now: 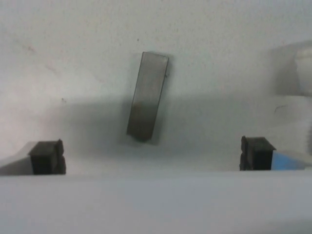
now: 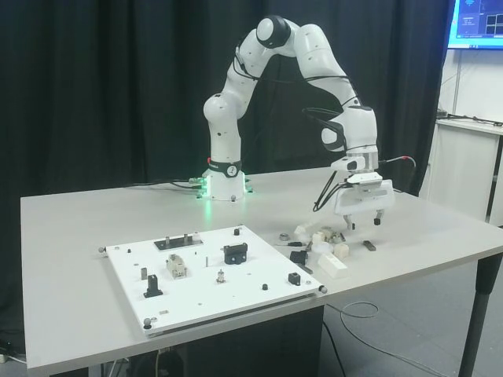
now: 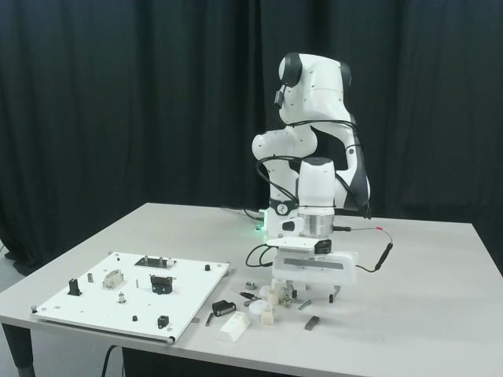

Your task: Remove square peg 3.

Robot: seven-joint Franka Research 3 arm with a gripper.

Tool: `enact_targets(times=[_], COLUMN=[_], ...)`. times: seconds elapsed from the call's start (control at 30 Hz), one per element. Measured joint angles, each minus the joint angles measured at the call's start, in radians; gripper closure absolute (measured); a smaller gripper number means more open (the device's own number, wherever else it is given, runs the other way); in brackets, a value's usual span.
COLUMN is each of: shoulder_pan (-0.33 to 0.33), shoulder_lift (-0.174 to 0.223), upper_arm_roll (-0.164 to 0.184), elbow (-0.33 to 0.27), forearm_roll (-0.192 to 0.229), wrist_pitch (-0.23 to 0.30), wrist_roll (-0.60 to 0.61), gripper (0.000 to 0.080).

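Observation:
A grey square peg (image 1: 147, 96) lies flat on the grey table, loose and away from the board. The same peg (image 2: 369, 246) rests just right of a pile of small parts and near the table's front edge (image 3: 312, 322). My gripper (image 1: 152, 156) hangs a little above it, open, with nothing between the black fingertips (image 1: 47, 157). From the room, the gripper (image 2: 361, 224) hovers over the table to the right of the white board (image 2: 236, 294), and the gripper (image 3: 312, 296) is not touching the peg.
The white board (image 3: 94, 302) carries several black and grey fittings. Between board and gripper lies a cluster of loose parts (image 2: 318, 239), with a white block (image 2: 332, 265) and a black piece (image 3: 223, 308). A cable hangs off the wrist.

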Motion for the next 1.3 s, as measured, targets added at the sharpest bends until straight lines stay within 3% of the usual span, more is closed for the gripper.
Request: enact_targets(times=[1.3], shoulder_pan=[-0.001], shoulder_lift=[-0.007], upper_arm_roll=[-0.03], elbow=[0.001], forearm_roll=[-0.019], wrist_pitch=[0.0], wrist_roll=[0.0], gripper=[0.0003])
